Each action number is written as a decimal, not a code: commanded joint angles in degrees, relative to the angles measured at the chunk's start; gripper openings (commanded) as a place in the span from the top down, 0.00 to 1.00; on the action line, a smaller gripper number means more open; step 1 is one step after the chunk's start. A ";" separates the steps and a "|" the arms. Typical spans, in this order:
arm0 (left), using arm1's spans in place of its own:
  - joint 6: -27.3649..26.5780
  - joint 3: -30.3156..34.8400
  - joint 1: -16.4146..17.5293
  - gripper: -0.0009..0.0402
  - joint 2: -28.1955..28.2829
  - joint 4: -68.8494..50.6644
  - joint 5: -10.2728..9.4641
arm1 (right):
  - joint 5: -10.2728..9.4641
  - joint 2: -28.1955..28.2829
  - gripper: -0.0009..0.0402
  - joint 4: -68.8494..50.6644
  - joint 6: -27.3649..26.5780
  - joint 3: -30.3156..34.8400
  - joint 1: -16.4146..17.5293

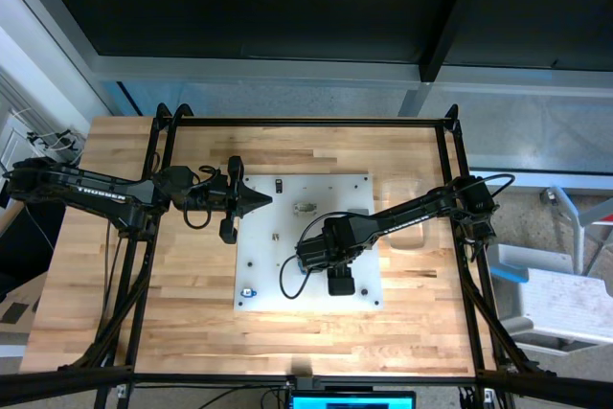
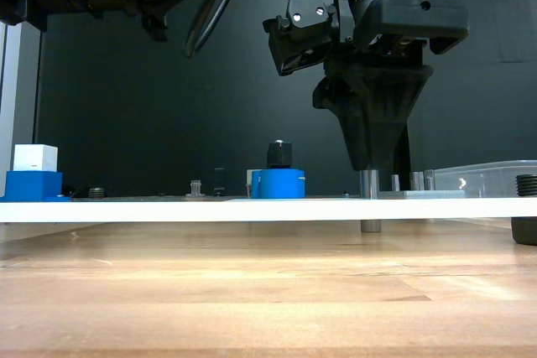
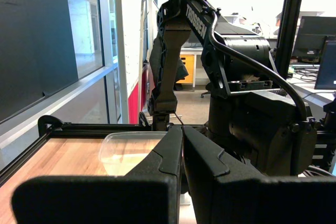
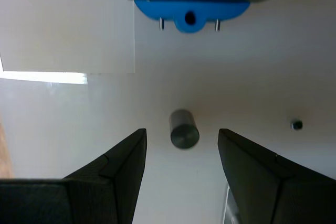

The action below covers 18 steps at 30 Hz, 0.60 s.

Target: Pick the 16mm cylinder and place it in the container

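The 16mm cylinder (image 4: 184, 128) is a short silvery peg standing upright in the white board (image 1: 287, 284). In the low view the cylinder (image 2: 369, 184) rises just under my right gripper (image 2: 372, 163). Seen from the right wrist, the right gripper (image 4: 181, 132) is open, one finger on each side of the peg and touching nothing. From above, the right gripper (image 1: 340, 280) covers the peg. The clear container (image 1: 407, 227) lies on the wood right of the board, and the container (image 2: 495, 175) shows at the low view's right. My left gripper (image 1: 261, 200) is shut and empty at the board's left edge.
A blue connector block (image 4: 191, 11) sits on the board just beyond the peg. A blue round part (image 2: 278, 182) with a black top and a blue-and-white block (image 2: 33, 175) stand on the board. Other small pegs (image 2: 415, 180) rise near the container. A black frame (image 1: 306, 124) rings the table.
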 commanded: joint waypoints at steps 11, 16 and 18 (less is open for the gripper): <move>0.02 0.02 0.00 0.98 0.00 0.02 0.00 | 0.02 -0.07 0.52 4.04 -0.04 -3.61 -0.13; 0.02 0.02 0.00 0.98 0.00 0.02 0.00 | 0.11 -0.07 0.53 4.55 -0.15 -4.22 -0.15; 0.02 0.02 0.02 0.98 0.00 0.02 0.00 | 0.59 -0.09 0.54 4.66 -0.17 -4.22 -0.17</move>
